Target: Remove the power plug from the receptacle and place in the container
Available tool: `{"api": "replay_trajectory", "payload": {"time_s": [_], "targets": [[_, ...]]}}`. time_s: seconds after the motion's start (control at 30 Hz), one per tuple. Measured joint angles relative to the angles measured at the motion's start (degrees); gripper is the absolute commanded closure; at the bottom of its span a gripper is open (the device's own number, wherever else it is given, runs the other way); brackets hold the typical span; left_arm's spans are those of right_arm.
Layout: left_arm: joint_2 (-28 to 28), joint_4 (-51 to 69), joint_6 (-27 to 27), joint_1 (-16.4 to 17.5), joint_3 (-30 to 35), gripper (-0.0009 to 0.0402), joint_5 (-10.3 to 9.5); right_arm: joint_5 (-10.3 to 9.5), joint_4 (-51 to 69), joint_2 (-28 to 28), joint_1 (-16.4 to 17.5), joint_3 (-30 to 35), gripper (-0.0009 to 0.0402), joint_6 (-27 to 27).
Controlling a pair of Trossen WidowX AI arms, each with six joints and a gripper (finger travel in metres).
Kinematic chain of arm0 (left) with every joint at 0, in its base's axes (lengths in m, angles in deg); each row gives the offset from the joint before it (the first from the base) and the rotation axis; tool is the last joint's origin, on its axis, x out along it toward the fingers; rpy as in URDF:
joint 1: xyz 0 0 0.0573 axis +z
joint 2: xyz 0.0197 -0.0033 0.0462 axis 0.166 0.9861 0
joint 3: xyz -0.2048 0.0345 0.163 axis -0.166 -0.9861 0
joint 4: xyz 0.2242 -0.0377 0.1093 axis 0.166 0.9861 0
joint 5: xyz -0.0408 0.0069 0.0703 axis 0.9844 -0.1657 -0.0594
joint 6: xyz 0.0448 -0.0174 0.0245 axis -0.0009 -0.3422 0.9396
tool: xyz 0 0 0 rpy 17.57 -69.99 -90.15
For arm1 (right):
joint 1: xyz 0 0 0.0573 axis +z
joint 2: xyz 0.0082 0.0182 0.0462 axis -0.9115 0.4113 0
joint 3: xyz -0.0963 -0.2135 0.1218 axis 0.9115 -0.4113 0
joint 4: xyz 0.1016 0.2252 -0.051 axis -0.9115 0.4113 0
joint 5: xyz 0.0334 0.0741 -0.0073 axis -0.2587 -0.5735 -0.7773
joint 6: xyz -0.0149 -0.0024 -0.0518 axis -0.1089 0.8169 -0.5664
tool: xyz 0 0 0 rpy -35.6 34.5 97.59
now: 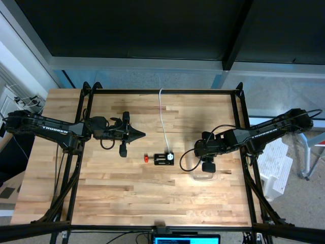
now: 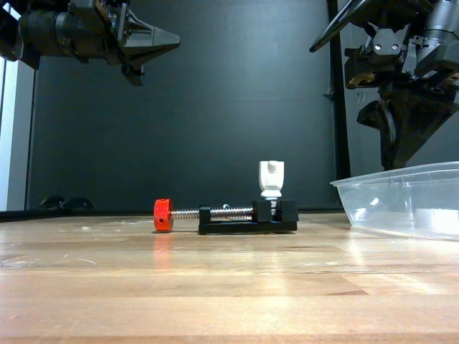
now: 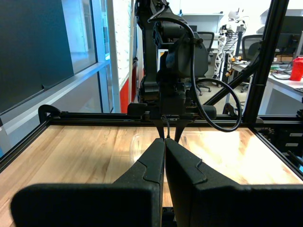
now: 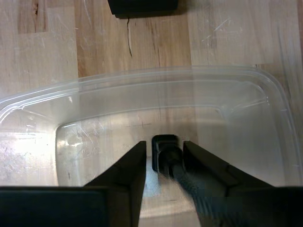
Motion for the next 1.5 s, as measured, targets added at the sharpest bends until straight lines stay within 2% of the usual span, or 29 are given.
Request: {"api": "replay_trajectory", "payload": {"time_s": [0.23, 0.37, 0.87, 1.0, 1.1, 1.33, 1.5], "targets": [[0.00, 0.00, 0.00, 0.00, 0.00, 0.0393, 0.00, 0.17, 0.04, -0.90, 0.07, 0.00, 0.0208, 0.00], [0.00, 0.00, 0.02, 0.00, 0.00, 0.0393, 0.00, 0.17, 0.13, -1.44, 0.11, 0.07, 0.0192, 0.00], [0.00, 0.02, 0.02, 0.00, -0.02, 0.0393, 0.00, 0.15, 3.08, -2.54, 0.09, 2.49, 0.0193, -0.24], [0.00, 0.02, 0.02, 0.00, 0.00, 0.0393, 0.00, 0.37, 1.75, -4.52, -0.46, 2.49, 0.0232, -1.44], [0.00, 0.00, 0.02, 0.00, -0.02, 0.0393, 0.00, 1.18, -1.49, -7.48, -1.38, 2.51, 0.0278, -2.64], [0.00, 0.00, 0.00, 0.00, 0.00, 0.0393, 0.00, 1.09, -8.46, -12.04, -3.74, 2.54, 0.0394, -6.95], [0.00, 0.02, 0.00, 0.00, -0.02, 0.0393, 0.00, 1.01, -16.61, -13.90, -6.01, 2.34, 0.0387, -10.62]]}}
